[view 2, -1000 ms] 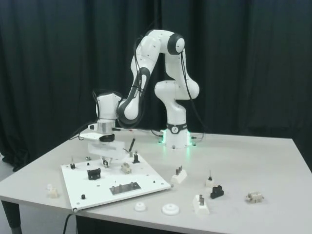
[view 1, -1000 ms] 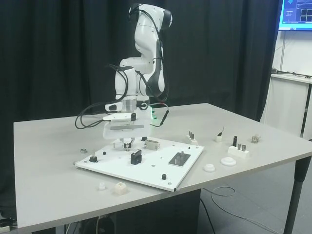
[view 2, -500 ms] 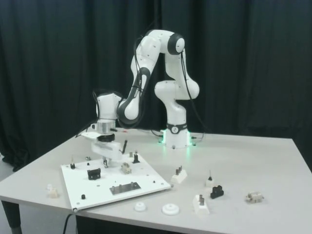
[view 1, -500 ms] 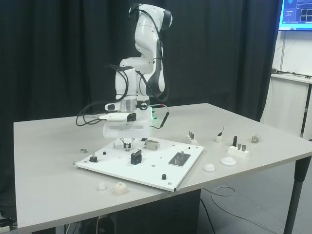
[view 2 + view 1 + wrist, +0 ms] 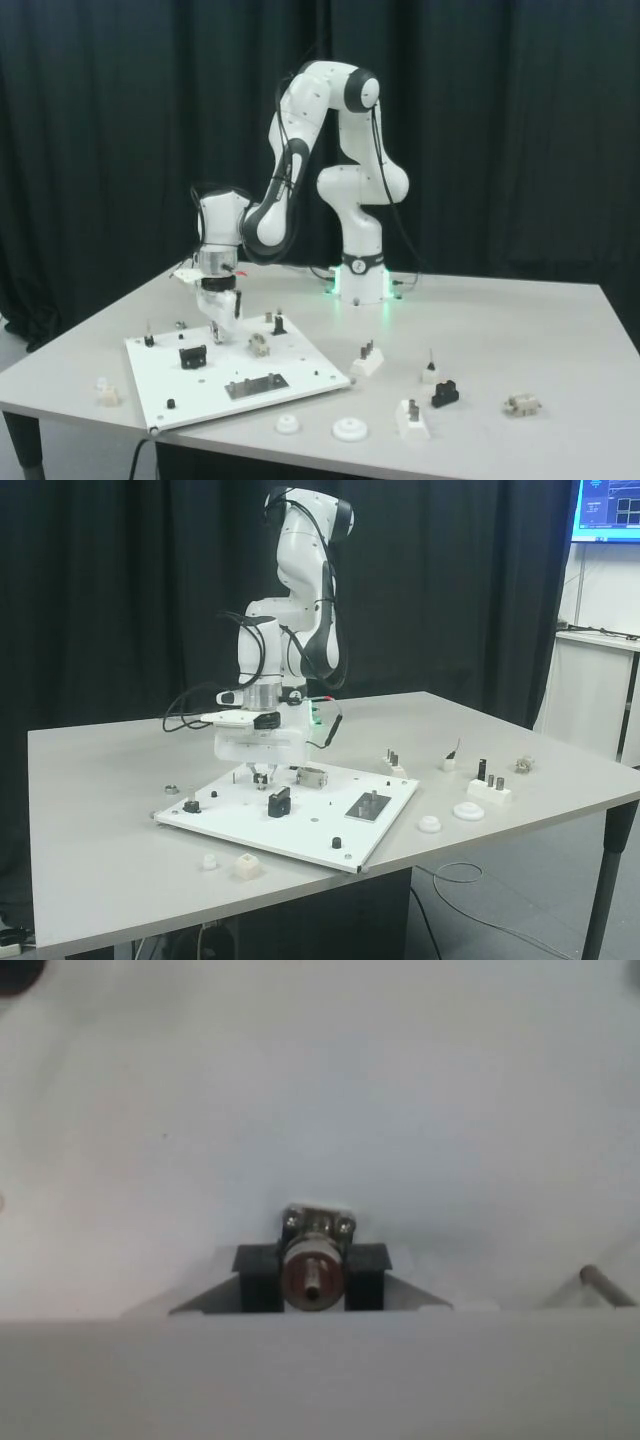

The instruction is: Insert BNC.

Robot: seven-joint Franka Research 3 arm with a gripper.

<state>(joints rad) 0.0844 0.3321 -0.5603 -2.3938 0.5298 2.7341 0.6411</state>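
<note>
BNC connector (image 5: 313, 1268): small metal cylinder with a centre bore, seen end-on in the wrist view between two black pads. It sits directly under the wrist, low over the white board.
Location: rear part of the white assembly board (image 5: 300, 830), at about 12 o'clock from the black block (image 5: 278, 802) in the first room view; the small metal-and-white fixture (image 5: 312, 776) stands just beside it, at about 3 o'clock.
End effector (image 5: 217, 330): pointing straight down; by the wrist view it looks clamped on the connector, a black pad on each side of the barrel. Whether the connector already touches its seat on the board I cannot tell.
Handling (judgement): light, rigid, hard metal; smooth barrel likely to slip or twist between flat pads. Not fragile as a body, but the centre pin could bend if pushed in off-axis.
Where to hold (judgement): across the barrel at mid-length, axis vertical, mating end left free.
Surroundings: grey desk (image 5: 110, 780) carries the board; loose white and black parts lie well apart towards 3 o'clock.
</note>
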